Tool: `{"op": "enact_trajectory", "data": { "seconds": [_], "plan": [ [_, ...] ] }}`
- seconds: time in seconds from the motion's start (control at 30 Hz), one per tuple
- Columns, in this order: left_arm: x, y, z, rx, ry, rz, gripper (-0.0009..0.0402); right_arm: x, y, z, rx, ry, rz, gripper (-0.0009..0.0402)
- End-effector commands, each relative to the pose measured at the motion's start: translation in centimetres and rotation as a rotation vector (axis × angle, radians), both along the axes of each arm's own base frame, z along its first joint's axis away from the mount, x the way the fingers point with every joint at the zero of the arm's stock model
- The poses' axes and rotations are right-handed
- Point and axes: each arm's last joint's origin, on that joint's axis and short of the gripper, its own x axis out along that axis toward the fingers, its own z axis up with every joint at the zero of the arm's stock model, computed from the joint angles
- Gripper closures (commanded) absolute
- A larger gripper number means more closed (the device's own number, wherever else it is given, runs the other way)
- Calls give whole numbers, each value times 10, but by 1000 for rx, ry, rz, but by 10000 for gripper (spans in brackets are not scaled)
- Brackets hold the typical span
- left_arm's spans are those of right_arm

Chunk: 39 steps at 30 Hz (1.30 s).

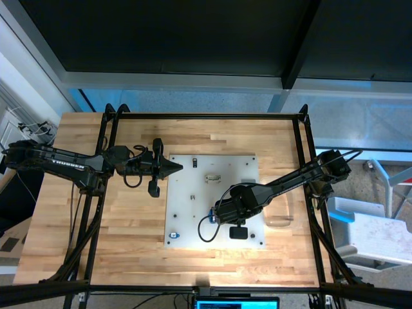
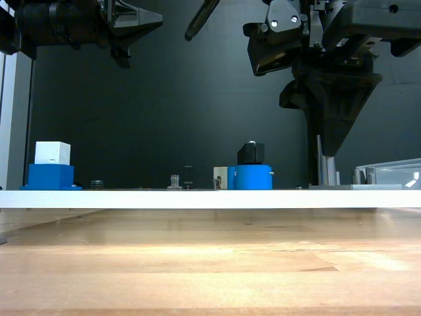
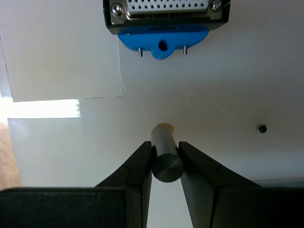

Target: Pick the 16mm cylinder and place it in the taskboard

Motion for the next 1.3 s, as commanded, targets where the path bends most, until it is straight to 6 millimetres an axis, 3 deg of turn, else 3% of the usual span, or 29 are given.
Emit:
{"op": "enact_trajectory", "data": {
  "seconds": [0.03, 1.3],
  "plan": [
    [0, 0, 0, 0, 0, 0, 393, 0, 0, -2, 1, -5, -1, 365],
    [0, 0, 0, 0, 0, 0, 393, 0, -1, -3, -5, -8, -4, 365]
  ]
}}
